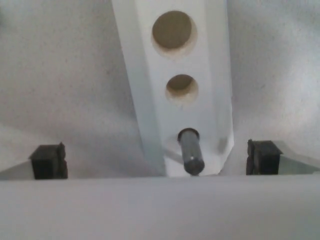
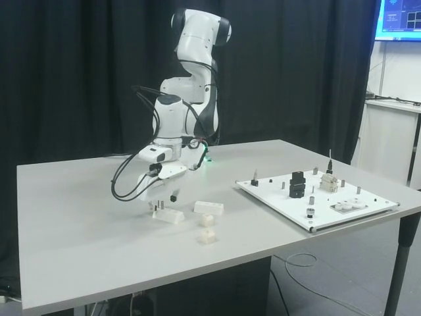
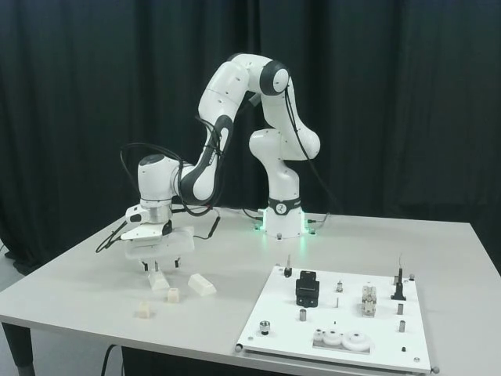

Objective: Pick round peg 2.

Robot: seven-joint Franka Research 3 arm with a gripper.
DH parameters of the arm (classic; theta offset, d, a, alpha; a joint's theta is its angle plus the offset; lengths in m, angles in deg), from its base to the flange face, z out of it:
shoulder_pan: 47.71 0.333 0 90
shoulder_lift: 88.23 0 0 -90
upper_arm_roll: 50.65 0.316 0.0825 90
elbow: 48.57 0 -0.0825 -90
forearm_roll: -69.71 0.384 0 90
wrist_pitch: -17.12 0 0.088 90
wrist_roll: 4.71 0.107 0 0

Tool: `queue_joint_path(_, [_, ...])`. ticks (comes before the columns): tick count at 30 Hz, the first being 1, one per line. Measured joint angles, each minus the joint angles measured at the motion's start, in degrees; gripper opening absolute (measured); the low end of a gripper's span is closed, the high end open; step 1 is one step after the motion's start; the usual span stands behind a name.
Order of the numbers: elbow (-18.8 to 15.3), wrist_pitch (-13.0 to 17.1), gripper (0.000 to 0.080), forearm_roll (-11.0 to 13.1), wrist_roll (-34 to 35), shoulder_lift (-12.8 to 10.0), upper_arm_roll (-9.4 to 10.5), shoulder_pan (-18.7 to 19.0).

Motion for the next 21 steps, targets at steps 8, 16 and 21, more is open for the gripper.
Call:
queue_joint_path(8, [-0.1,0.6,0.0800,1.9,0.0,0.0,0.05,0.2])
queue_joint_path(16, [-0.1,1.3,0.0800,2.3,-0.1,0.4,0.07,0.3])
queue_joint_path(21, [-0.1,1.5,0.0800,2.3,-0.1,0.6,-0.09,0.3])
